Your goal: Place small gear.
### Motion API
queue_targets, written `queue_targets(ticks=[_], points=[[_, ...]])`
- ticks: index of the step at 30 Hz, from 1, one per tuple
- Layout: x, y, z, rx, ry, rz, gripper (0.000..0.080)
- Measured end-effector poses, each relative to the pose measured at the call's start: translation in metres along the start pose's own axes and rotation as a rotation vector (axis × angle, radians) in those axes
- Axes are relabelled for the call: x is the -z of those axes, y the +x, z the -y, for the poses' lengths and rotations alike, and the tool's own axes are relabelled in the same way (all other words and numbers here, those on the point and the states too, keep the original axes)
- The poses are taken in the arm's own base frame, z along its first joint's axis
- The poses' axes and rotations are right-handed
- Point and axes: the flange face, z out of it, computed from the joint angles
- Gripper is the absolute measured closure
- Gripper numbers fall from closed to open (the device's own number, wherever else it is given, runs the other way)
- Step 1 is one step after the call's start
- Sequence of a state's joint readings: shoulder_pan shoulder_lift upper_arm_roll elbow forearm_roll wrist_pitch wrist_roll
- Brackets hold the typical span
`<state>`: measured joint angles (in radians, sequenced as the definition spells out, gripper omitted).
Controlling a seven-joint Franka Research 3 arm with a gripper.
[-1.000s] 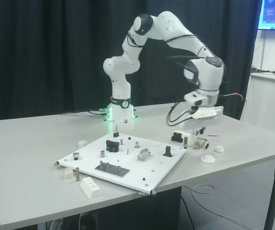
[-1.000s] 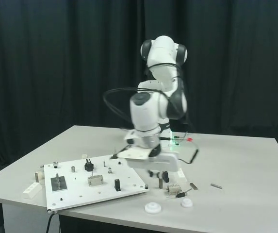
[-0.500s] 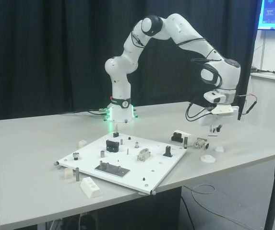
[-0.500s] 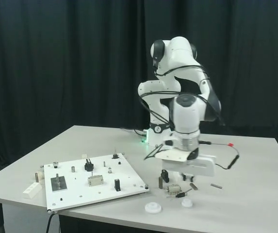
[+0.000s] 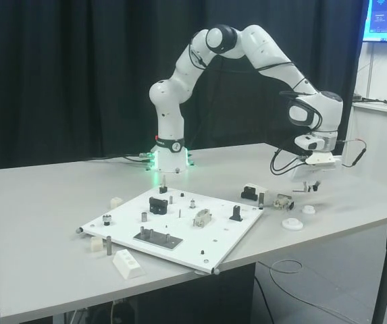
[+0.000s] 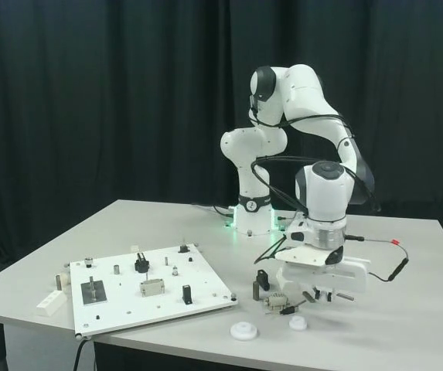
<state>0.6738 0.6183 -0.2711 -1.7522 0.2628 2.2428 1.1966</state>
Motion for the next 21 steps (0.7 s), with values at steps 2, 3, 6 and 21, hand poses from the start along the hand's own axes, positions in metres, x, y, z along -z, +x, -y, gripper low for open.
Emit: queue_targets(ticks=[2,3,6,21], points=[[-0.004,-0.002,0.001,-0.002,0.003,-0.005,0.0605],[-0.006,-0.003,0.002,-0.004,0.003,-0.007,0.0605],[-0.012,-0.005,0.003,-0.007,0.005,-0.012,0.0605],[-0.033,-0.009,0.005,-0.01,0.004,-0.021,0.0605]])
